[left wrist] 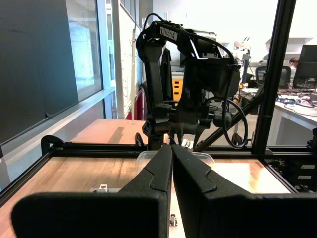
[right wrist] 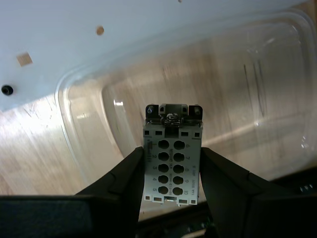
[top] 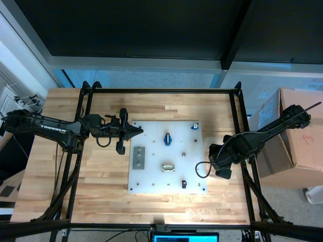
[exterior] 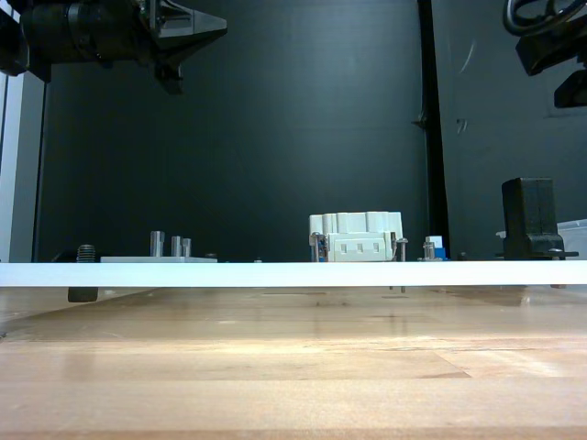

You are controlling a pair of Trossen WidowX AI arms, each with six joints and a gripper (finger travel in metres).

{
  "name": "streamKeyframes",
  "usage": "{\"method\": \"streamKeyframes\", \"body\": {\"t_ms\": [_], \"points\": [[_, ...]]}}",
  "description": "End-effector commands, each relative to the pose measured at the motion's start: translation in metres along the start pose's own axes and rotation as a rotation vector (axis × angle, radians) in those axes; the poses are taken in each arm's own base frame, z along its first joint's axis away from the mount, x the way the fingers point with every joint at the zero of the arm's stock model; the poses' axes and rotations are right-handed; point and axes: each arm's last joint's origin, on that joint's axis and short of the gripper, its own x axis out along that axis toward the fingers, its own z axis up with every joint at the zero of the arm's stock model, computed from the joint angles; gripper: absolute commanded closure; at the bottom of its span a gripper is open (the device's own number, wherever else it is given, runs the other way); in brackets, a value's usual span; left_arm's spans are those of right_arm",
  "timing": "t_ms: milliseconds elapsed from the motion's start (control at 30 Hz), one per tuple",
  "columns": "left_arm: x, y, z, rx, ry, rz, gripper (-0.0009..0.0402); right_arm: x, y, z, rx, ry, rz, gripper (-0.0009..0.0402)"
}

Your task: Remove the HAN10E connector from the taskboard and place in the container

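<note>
The HAN10E connector [right wrist: 173,163] is a pale grey insert with two rows of holes. It is held upright in my right gripper [right wrist: 172,153], which is shut on its sides, hanging over the clear plastic container [right wrist: 84,119]. From above, my right gripper [top: 222,165] sits just past the white taskboard's [top: 151,176] right edge. A cream housing [top: 168,167] remains seated on the board [exterior: 356,236]. My left gripper [top: 137,129] is shut on nothing, raised over the board's far-left edge [left wrist: 171,148].
On the board stand a grey metal block with pegs [top: 138,157], a blue part [top: 168,138] and a small black fixture [top: 184,184]. A black frame [top: 161,91] surrounds the table. A cardboard box [top: 298,136] sits off the right side.
</note>
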Motion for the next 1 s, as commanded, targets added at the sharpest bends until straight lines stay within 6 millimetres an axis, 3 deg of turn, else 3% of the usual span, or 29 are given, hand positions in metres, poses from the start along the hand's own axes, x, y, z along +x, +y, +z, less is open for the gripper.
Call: {"method": "streamKeyframes", "body": {"t_ms": [33, 233, 467, 667, 1000], "points": [[0.000, 0.000, 0.000, 0.000, 0.000, 0.000, 0.0393, 0.005, 0.001, 0.001, 0.000, -0.010, 0.010, 0.0204], [0.000, 0.000, 0.000, 0.000, 0.000, 0.000, 0.0393, 0.006, 0.001, 0.000, 0.014, -0.009, 0.007, 0.0139], [0.000, 0.000, 0.000, 0.000, 0.000, 0.000, 0.0393, 0.006, -0.001, 0.003, 0.011, -0.015, 0.009, 0.0128], [0.000, 0.000, 0.000, 0.000, 0.000, 0.000, 0.0393, -0.007, -0.008, 0.024, -0.016, -0.099, 0.054, 0.0162], [0.000, 0.000, 0.000, 0.000, 0.000, 0.000, 0.0393, -0.024, -0.035, 0.085, -0.095, -0.490, 0.123, 0.0270]]}}
